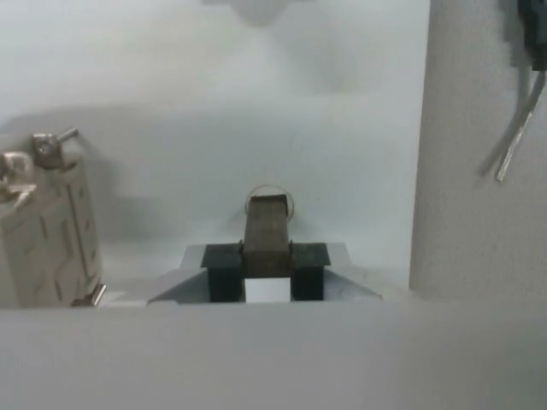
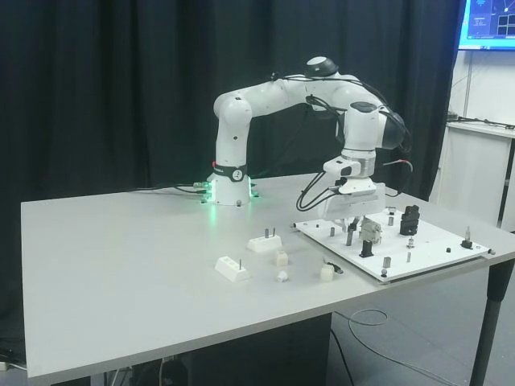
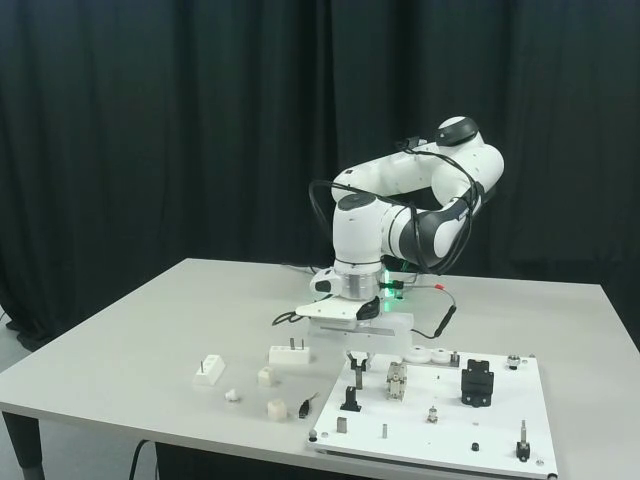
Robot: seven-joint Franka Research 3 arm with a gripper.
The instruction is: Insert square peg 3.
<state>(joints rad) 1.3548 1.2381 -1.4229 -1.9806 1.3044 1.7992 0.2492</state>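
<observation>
Robotics lab: black curtains, grey table, wall monitor.

The room was evenly lit from above; the bench was bright, shadows were soft, and the wrist view was blurred.

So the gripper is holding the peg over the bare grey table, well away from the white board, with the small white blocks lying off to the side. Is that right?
Not quite. The gripper holds the peg over the white board, not over the bare grey table; both room views show it above the board's near corner. The small white blocks do lie off to the side on the table.
</observation>
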